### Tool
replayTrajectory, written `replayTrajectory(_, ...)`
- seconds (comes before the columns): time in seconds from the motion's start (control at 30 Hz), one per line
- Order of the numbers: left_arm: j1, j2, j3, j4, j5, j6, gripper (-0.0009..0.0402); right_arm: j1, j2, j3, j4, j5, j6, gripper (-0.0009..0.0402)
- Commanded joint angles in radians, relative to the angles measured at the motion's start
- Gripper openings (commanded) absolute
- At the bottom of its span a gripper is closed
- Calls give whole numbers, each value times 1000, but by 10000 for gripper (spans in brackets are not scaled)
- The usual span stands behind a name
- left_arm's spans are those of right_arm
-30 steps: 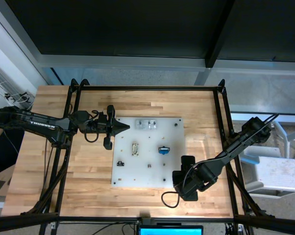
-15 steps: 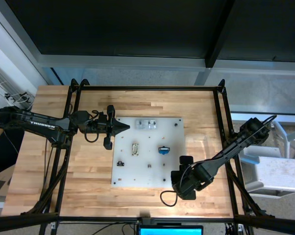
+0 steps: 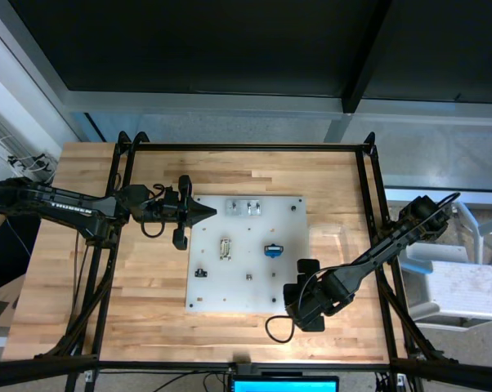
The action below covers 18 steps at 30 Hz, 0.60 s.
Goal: Remove the rj45 connector and place it in the container
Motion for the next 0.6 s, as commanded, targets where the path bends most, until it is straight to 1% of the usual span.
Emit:
replayTrajectory(0.03,0,0,0,0,0,0,1,0,-1,0,-7,-3,-2,164)
replayTrajectory(0.1,0,0,0,0,0,0,1,0,-1,-1,-8,-10,-3,156)
replayTrajectory(0.17,0,0,0,0,0,0,1,0,-1,-1,-8,-28,-9,148)
replayTrajectory(0.6,0,0,0,0,0,0,1,0,-1,-3,-5,-26,-13,74)
